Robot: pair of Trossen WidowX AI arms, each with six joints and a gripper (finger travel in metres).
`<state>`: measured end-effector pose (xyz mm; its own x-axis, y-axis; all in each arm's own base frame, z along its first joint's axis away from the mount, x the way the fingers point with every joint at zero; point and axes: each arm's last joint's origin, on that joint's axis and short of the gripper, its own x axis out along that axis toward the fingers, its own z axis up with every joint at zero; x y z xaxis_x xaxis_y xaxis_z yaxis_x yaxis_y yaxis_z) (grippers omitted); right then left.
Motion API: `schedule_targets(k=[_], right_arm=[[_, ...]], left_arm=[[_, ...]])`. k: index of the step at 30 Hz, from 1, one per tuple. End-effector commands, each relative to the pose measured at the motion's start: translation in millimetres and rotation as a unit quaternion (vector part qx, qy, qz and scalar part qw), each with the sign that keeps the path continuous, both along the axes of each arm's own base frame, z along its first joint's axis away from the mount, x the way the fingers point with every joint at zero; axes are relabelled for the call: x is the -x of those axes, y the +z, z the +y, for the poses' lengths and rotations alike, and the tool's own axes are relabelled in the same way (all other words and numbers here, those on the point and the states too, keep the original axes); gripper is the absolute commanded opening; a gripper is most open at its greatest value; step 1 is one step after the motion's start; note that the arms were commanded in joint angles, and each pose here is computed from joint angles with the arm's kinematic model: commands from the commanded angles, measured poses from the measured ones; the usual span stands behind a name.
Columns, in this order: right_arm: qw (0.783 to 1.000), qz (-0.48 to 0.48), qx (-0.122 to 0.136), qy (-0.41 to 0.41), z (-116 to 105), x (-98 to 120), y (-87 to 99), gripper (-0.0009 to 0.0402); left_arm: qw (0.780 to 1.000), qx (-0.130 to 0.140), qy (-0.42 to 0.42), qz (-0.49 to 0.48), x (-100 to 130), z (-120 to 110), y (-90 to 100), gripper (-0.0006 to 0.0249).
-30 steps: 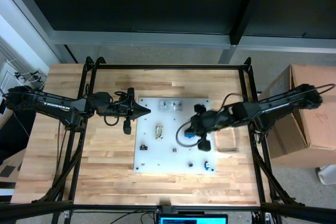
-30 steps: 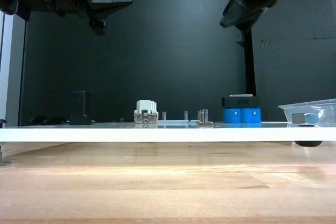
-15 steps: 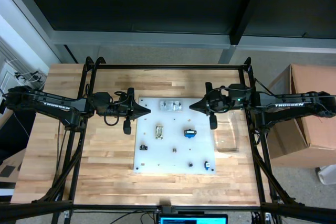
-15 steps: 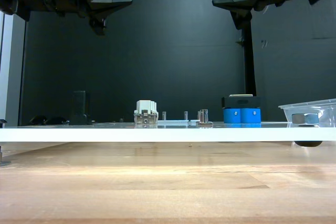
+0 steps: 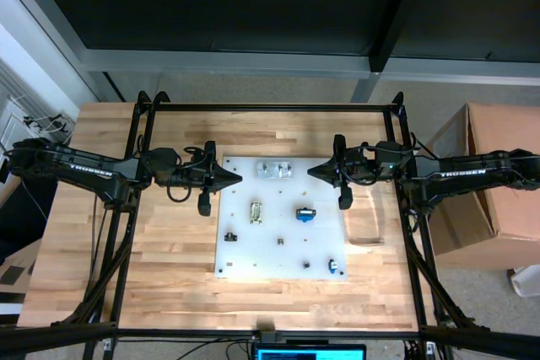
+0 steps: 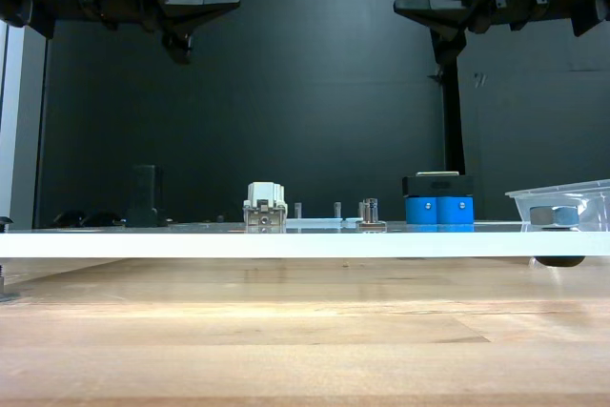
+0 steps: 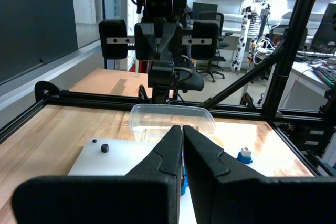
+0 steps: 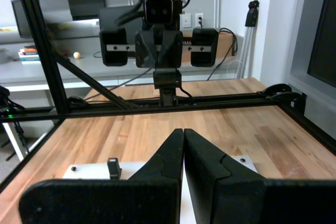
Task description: Pick the M12 nut and place it on its threads and fasten
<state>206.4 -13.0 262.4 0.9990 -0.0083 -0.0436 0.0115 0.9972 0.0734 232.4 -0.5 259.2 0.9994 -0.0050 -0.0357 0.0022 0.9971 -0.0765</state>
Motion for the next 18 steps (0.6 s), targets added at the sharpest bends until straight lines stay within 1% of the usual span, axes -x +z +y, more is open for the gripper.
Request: schedule_targets(k=[1,6,18], right_arm=[[1.0,-0.015,0.002,-0.001,1.0,1.2,-3.9,0.0],[1.0,-0.015,0.004,-0.004,1.7,2.3,-8.6,0.0],[1.0,-0.024,0.006,0.003,3.2,2.3,-7.0,0.0]], left_arm=[[1.0,0.0,0.0,0.0,-0.1,0.1,0.1,0.0],[1.0,0.0,0.0,0.0,-0.1,0.0,0.1,0.0],[1.0,0.0,0.0,0.0,-0.1,0.0,0.1,0.0]])
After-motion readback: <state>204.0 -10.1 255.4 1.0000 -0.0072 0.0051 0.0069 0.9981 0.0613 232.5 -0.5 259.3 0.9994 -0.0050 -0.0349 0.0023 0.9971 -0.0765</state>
